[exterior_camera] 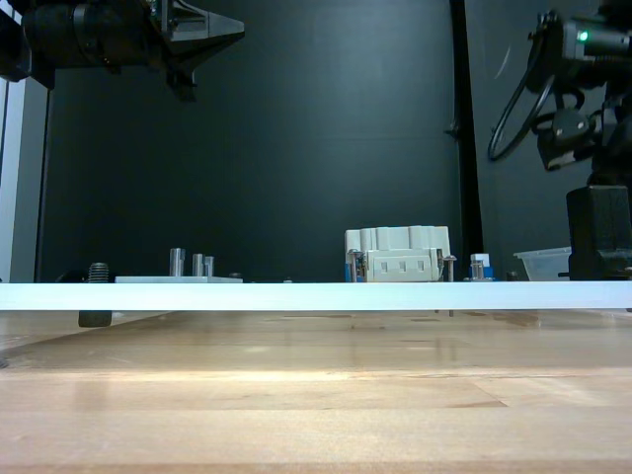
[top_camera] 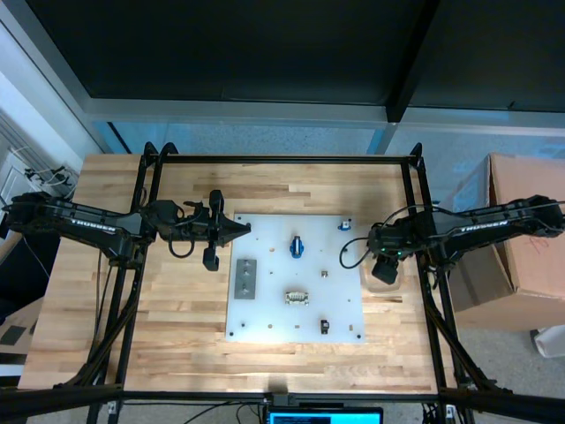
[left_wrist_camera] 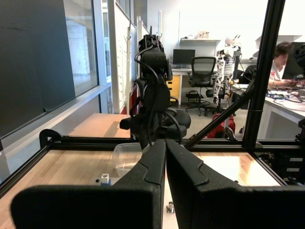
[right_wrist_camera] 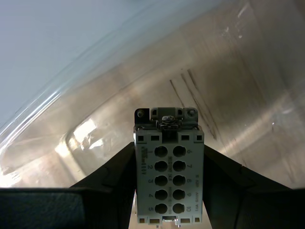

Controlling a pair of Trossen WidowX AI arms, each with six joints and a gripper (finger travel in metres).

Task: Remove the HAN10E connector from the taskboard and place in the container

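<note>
- The right gripper (right_wrist_camera: 168,202) is clamped on the HAN10E connector (right_wrist_camera: 168,164). One dark finger (right_wrist_camera: 114,171) sits on each side of the connector's body.
- The connector is off the taskboard (top_camera: 265,309) and held upright in the wrist view. Its numbered pin holes face the camera and the screw bracket is at the far end.
- Right behind it is the clear plastic container (right_wrist_camera: 119,95), with the wood of the table showing through the plastic. The connector looks to be down inside the tub, but whether it touches the bottom can't be told.
- From the high view, the right gripper hangs just off the board's right edge, directly over the container.
- A beige housing (top_camera: 297,299) is seated on the board, around the middle and toward the near side. The low view shows it standing up above the board's white edge.
- The left gripper (top_camera: 238,228) is over the far-left corner of the board and well above it in the low view. It points inward toward the right arm.
- Its fingers (left_wrist_camera: 147,171) are pressed together with nothing between them.
- Also on the board are a blue part (top_camera: 297,246) and a grey block (top_camera: 244,277) with posts.
</note>
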